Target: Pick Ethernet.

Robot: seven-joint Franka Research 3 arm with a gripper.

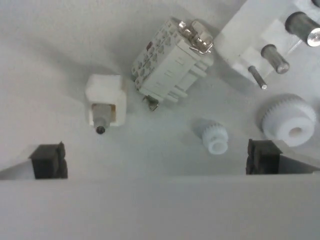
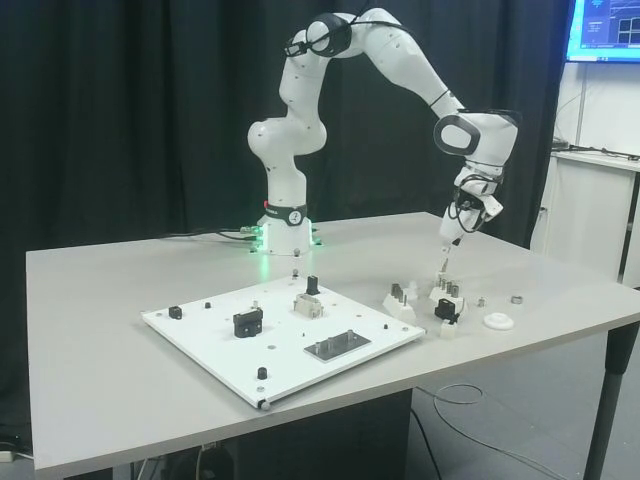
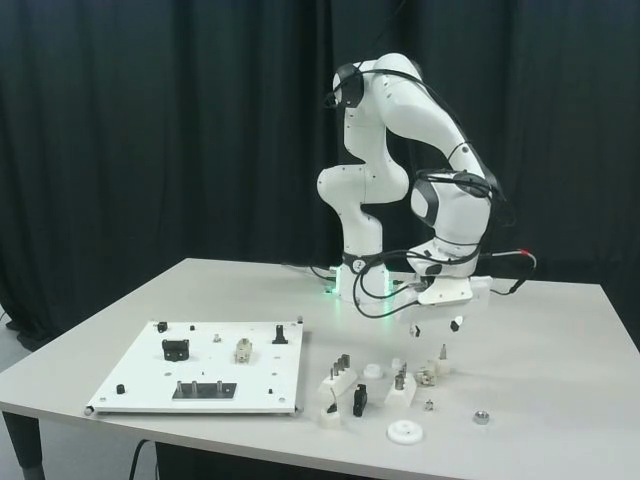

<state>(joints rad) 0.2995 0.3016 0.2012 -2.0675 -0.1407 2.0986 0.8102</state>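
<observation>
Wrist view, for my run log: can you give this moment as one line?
phase: approach | gripper: open, above table, holding nothing | below: white connector block, small gear, large gear | grasp: not yet

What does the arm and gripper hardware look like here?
White arm of rounded segments with black joint rings, a green light at its base, black cables looping around the wrist. The gripper has a white body and two black, blocky fingertip pads.
</observation>
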